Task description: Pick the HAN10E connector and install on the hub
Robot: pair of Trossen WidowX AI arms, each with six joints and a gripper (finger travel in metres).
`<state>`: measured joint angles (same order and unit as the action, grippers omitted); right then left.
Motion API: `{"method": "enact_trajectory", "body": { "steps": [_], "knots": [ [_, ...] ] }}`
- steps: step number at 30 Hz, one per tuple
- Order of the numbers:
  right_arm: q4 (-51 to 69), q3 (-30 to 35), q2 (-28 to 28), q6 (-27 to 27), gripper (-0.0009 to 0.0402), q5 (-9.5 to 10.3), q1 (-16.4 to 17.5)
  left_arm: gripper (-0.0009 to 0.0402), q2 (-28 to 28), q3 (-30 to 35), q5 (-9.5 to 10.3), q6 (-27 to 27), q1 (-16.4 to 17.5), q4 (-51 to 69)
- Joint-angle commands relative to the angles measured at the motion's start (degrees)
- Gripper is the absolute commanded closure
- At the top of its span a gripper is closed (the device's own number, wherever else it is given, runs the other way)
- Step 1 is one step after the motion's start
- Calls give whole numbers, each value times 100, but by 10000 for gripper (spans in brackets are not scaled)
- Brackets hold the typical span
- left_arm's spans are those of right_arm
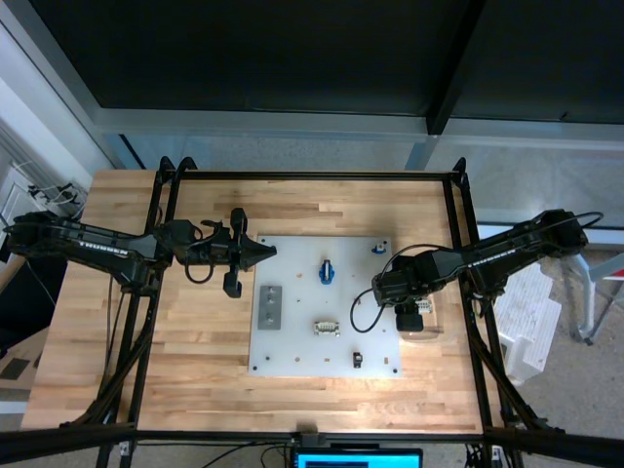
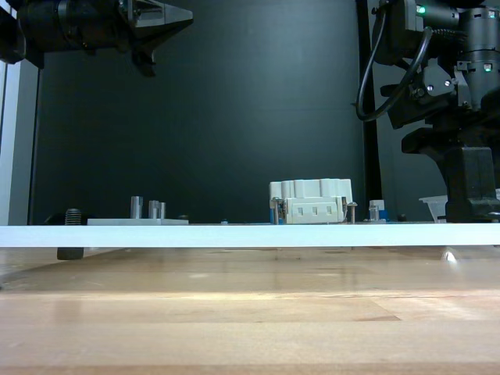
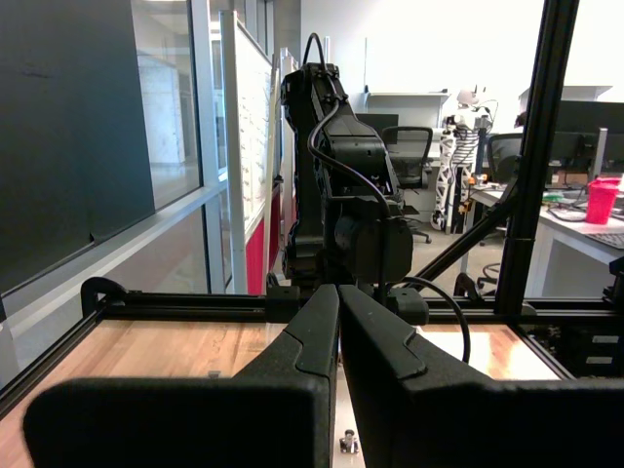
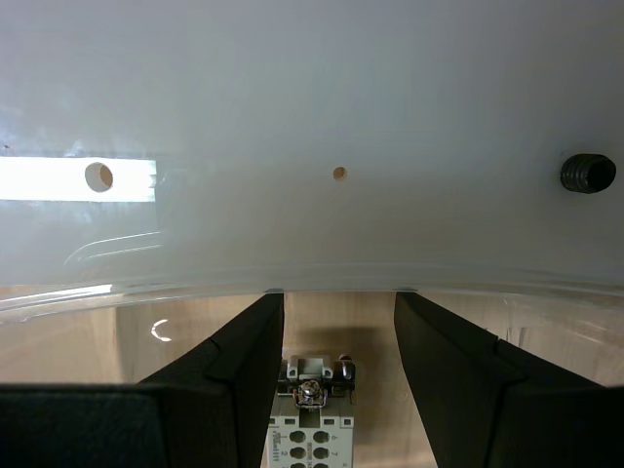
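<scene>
wood table [image 1: 195, 390] with a white board [image 1: 292, 356] lying flat on it | grey two-hole block [image 1: 270, 307] on the board's left part | blue knob [image 1: 326, 271] further back, kinda central | tiny black part [image 1: 358, 360] near the front edge

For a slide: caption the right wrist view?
Open right gripper brackets the HAN10E connector; shut left gripper hangs high over the board.
</scene>
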<state>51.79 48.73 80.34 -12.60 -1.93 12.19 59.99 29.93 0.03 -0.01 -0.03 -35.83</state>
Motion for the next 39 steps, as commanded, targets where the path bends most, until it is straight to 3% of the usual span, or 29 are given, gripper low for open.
{"method": "enact_trajectory", "body": {
  "steps": [1,5,9,31,39],
  "knots": [
    [31,4,-76,-7,235,-4,11,393,0,2,0,0,2,-2],
    [96,2,-240,-7,235,-26,48,393,0,2,0,0,2,-2],
    [177,-107,-503,-59,235,-326,170,393,0,2,0,0,2,-2],
    [673,-564,-1453,-520,235,-306,562,393,0,2,0,0,2,-2],
    [848,-586,-1510,-647,235,-415,699,393,0,2,0,0,2,-2]
  ]
}}
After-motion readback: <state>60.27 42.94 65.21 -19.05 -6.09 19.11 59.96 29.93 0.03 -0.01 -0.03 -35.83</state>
